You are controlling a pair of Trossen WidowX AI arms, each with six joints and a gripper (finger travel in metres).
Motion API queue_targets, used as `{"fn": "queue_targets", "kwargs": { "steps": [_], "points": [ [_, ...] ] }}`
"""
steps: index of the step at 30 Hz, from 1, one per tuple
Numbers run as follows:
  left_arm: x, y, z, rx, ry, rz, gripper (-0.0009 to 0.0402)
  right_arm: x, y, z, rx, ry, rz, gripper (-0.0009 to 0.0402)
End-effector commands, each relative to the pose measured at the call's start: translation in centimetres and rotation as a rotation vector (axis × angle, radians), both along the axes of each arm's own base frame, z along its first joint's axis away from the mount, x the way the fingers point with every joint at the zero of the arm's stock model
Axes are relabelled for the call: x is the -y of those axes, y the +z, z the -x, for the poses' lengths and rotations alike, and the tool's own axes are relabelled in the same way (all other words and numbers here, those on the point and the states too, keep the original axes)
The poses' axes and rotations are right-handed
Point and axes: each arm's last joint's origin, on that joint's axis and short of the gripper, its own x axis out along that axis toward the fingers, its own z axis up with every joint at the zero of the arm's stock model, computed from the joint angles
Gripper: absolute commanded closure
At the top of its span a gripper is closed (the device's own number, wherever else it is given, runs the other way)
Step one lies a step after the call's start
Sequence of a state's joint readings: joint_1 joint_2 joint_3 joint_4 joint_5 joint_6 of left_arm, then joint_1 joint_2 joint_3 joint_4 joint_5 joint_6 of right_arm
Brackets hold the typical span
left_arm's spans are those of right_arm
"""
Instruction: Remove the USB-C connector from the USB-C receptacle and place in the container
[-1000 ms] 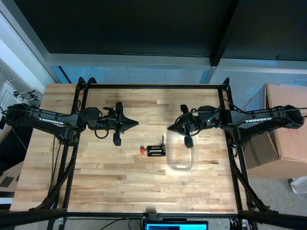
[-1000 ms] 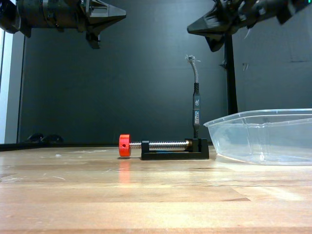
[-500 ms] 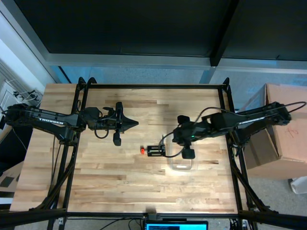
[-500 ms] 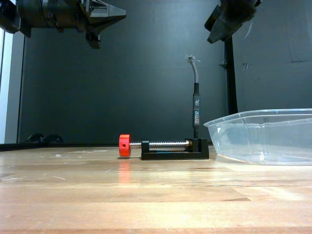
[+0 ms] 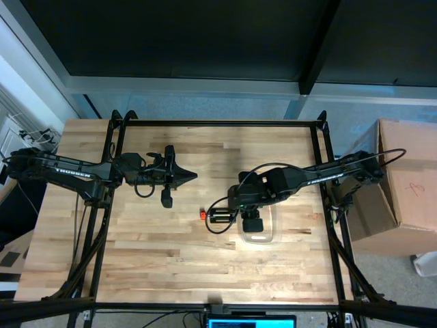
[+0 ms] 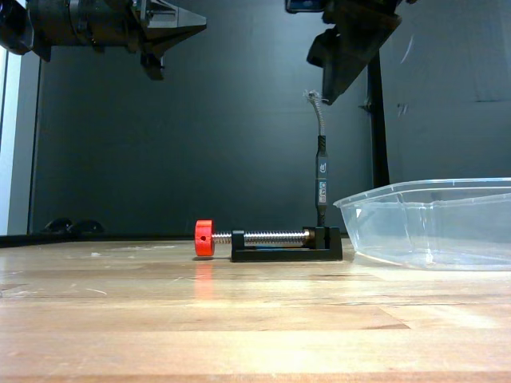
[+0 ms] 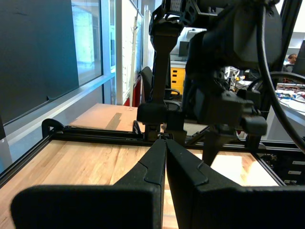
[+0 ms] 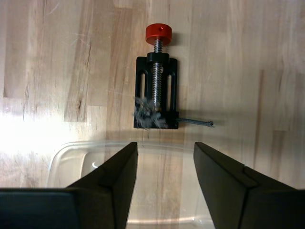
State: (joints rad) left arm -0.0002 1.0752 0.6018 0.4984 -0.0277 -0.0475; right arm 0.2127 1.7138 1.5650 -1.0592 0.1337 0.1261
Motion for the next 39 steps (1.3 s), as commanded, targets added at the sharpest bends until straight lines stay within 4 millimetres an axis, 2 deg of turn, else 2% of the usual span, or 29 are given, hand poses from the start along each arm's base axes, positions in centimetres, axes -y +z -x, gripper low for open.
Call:
{"fn": "queue_targets", "kwargs": {
  "steps": [1, 7, 23, 29, 39],
  "points": [
    [0.0, 0.0, 0.0, 0.001, 0.000, 0.000, 0.0393, -0.2, -1.0, -0.6, -0.027, -0.016, -0.006, 0.0205],
    [0.0, 0.0, 0.0, 0.001, 0.000, 0.000, 0.0393, -0.7, -2.7, -1.7, -0.065, -0.022, -0.047, 0.0185],
    [0.0, 0.0, 0.0, 0.001, 0.000, 0.000, 0.0393, -1.0, -5.8, -2.8, -0.101, -0.028, -0.039, 0.0188],
    [0.0, 0.0, 0.0, 0.001, 0.000, 0.000, 0.0393, -1.0, -6.5, -3.0, -0.108, -0.030, -0.037, 0.0225],
    [0.0, 0.0, 0.0, 0.001, 0.000, 0.000, 0.0393, -0.9, -6.6, -3.0, -0.101, -0.053, -0.019, 0.0322]
  ]
}}
